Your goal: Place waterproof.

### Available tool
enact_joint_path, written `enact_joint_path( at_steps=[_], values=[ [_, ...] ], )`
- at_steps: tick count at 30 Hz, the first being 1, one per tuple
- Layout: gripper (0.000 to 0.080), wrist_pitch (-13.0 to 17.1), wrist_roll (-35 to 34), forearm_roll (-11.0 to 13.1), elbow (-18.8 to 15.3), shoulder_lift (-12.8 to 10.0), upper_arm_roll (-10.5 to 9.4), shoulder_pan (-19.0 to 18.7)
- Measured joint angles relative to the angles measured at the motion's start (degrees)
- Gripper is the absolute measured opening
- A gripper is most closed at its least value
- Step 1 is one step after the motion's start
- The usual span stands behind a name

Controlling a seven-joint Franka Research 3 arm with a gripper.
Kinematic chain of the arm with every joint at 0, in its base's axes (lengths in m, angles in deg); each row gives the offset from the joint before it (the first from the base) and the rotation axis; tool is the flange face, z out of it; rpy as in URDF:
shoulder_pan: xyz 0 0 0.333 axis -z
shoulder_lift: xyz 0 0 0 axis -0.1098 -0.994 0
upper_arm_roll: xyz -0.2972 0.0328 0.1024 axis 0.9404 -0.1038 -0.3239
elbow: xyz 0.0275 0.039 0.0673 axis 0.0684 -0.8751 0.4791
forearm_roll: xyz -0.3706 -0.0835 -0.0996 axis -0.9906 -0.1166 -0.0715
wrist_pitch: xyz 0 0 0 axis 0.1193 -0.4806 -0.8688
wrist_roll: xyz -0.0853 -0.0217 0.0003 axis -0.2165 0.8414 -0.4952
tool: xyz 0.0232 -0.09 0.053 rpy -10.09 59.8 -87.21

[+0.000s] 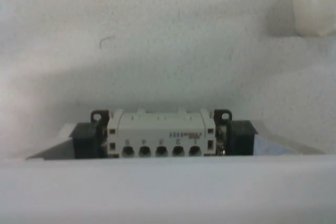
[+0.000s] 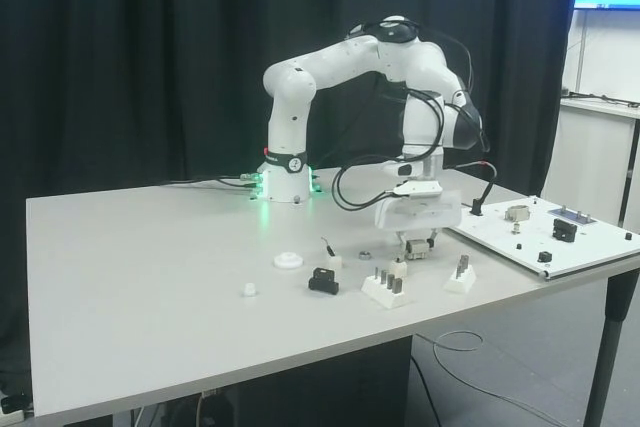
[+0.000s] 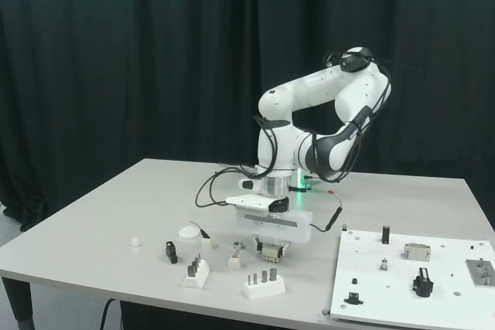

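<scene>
Gripping a pale, boxy plastic connector with a row of five round sockets along its face and black lugs at both ends (image 1: pixel 161 135), the white two-finger gripper (image 2: pixel 416 250) hangs just above the grey table (image 2: pixel 130 247), its black fingers (image 1: pixel 86 139) clamped on the part's two short ends. This connector is, by my reading, the waterproof piece the task names, and it is off the table, carried in the grasp near the front edge, close beside a small white holder block with upright grey pins (image 2: pixel 386 285) and another small white block (image 2: pixel 460 275). A white flat board carrying several small black and grey fittings (image 3: pixel 410 280) lies on the table well apart from the gripper, toward the arm's far side in the second room view. I judge the step in hand to be the carry: the part is held but not yet set anywhere. Where it belongs cannot be told from these views; the board, with its mounted fittings, looks the likelier destination, though no matching seat is plainly visible. The next move would call for travelling with the connector kept level, lining up its long axis with whatever seat receives it, lowering straight, and only then releasing the fingers. A small white ring-shaped disc (image 2: pixel 288 261) and a small black clip (image 2: pixel 322 280) sit on the table nearby, clear of the gripper.
</scene>
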Motion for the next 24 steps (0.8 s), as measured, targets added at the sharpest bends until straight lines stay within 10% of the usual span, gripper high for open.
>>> enact_joint_path(
  at_steps=[24],
  values=[
    [0.0512, -0.6, -0.2, 0.0, 0.3, 0.0, 1.29, 0.0]
  ],
)
